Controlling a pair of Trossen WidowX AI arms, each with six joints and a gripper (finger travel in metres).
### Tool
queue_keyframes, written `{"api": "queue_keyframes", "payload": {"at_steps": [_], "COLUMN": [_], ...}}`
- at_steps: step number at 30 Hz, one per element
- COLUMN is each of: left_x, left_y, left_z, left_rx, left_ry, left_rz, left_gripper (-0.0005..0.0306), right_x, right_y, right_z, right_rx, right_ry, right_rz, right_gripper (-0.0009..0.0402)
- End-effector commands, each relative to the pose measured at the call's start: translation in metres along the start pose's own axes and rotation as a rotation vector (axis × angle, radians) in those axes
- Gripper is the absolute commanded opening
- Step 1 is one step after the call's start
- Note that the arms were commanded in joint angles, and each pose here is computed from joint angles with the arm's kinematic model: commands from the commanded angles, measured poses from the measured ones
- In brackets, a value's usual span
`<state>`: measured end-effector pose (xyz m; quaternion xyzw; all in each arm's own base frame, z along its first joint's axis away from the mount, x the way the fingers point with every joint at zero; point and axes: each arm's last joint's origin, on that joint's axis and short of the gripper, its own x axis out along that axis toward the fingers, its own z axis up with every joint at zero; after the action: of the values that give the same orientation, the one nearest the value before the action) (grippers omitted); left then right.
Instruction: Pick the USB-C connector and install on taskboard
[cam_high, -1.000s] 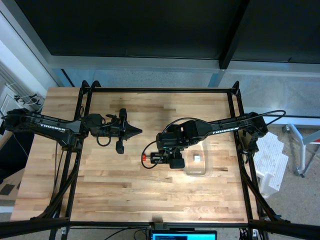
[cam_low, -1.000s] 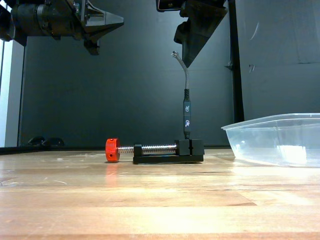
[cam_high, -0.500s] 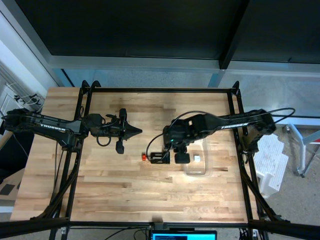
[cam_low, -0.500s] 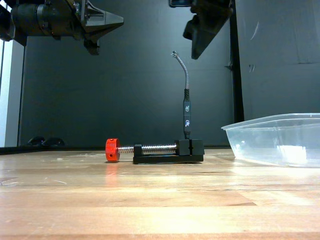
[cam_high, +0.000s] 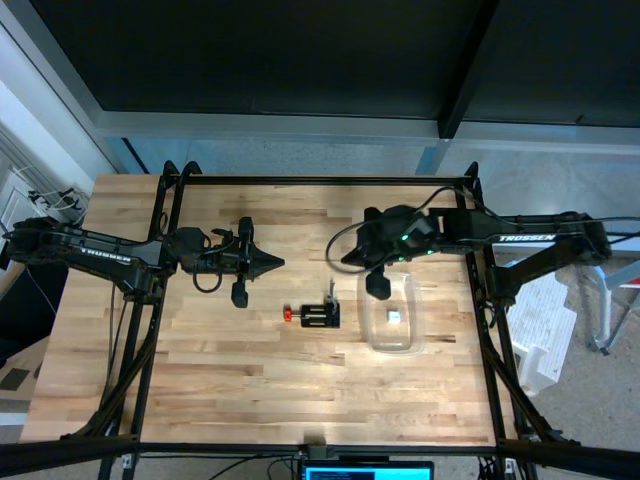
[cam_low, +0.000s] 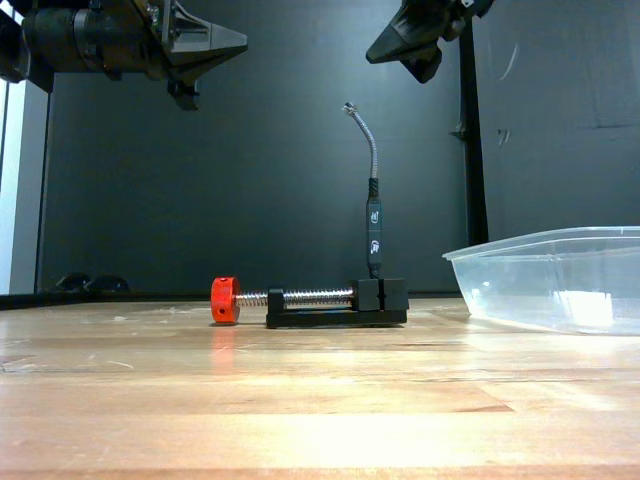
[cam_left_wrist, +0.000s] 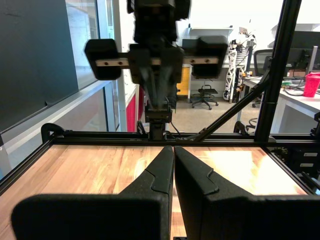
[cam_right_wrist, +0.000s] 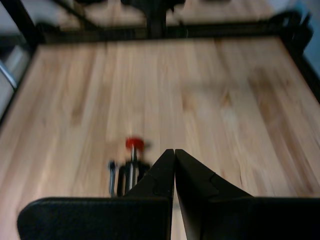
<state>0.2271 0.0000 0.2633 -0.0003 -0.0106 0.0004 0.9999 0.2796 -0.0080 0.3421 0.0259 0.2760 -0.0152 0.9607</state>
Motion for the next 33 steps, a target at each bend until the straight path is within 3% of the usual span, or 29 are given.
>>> {"api": "queue_keyframes", "payload": {"at_steps": [1,12,23,31,33], "left_x": [0.000,0.000,0.000,0.000,0.000], "left_y": [0.000,0.000,0.000,0.000,0.000], "left_z": [0.000,0.000,0.000,0.000,0.000], "left_rx": [0.000,0.000,0.000,0.000,0.000], "left_ry": [0.000,0.000,0.000,0.000,0.000], "left_rz": [0.000,0.000,0.000,0.000,0.000], "left_gripper": [0.0000,0.0000,0.0000,0.0000,0.0000], "right_x": [-0.006,-0.022,-0.026,-0.020,-0.019], "right_y": [-0.004,-0.005,-0.006,-0.007,-0.005], "right_z": [-0.007,-0.041,-0.073,-0.086,-0.088], "right_rx": [0.006,-0.005,0.003,0.031,0.031], "right_ry": [-0.110,-0.442,-0.572,-0.593,-0.589], "right_rz": [-0.002,0.011,0.015,-0.023,-0.014], "right_gripper": [-0.0001,0.0000,0.0000,0.0000,0.0000]}}
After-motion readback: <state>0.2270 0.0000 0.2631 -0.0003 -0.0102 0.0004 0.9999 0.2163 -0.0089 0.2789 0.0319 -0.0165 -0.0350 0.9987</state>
